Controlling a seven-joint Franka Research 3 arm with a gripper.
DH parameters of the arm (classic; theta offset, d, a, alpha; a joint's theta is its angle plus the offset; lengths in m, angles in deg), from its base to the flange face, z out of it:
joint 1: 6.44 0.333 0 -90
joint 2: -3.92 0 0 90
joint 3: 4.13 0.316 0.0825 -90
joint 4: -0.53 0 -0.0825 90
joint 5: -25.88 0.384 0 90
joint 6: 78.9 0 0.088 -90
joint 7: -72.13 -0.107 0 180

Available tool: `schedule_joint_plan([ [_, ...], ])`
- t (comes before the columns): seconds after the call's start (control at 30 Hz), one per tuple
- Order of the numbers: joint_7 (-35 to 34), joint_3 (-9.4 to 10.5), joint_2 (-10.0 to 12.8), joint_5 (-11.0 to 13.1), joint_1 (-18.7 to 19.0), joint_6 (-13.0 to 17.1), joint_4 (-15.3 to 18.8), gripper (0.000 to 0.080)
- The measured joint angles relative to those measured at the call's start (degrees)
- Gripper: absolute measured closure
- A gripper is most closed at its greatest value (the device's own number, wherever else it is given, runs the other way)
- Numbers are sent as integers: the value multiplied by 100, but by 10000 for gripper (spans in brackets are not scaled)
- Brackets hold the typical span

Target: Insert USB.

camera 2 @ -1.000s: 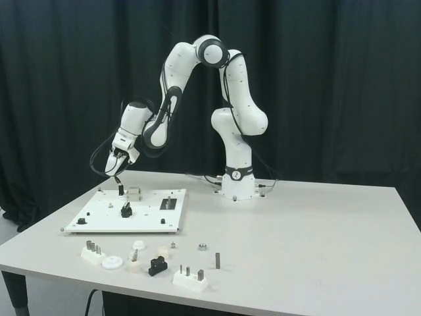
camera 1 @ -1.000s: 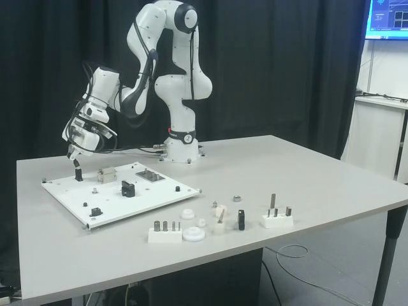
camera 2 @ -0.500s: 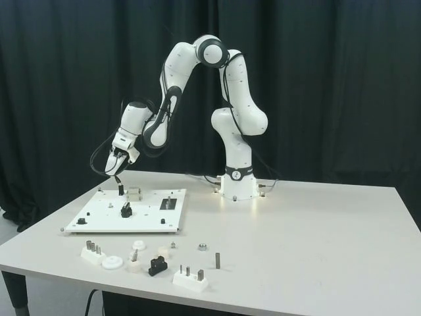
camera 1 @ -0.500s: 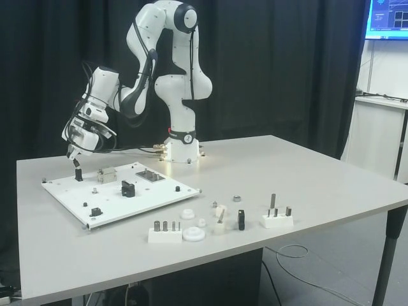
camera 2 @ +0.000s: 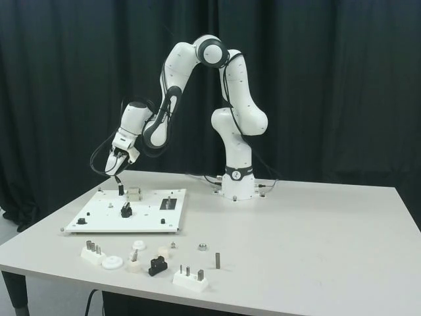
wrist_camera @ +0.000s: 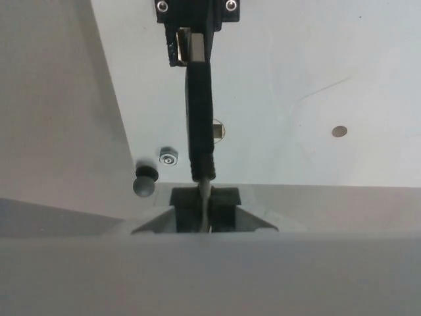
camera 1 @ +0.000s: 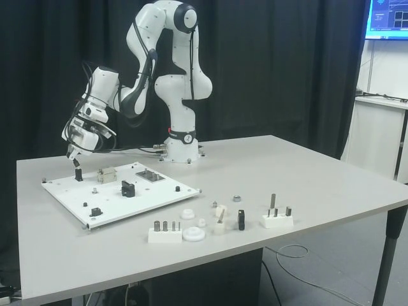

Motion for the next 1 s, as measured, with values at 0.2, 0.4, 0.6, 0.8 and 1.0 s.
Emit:
schedule_joint_plan([
  [0.2, 0, 0, -2, 0, -3, 3, -2, 777],
  [0.4, 0, 2, -2, 0, -3, 9, -2, 777],
  [0.6, 0, 14, -2, -7, -3, 9, -2, 777],
  [0.8, 0, 36, -1, -12, -3, 9, -2, 777],
  [1.0, 0, 71, 0, -12, -3, 9, 1, 777],
])
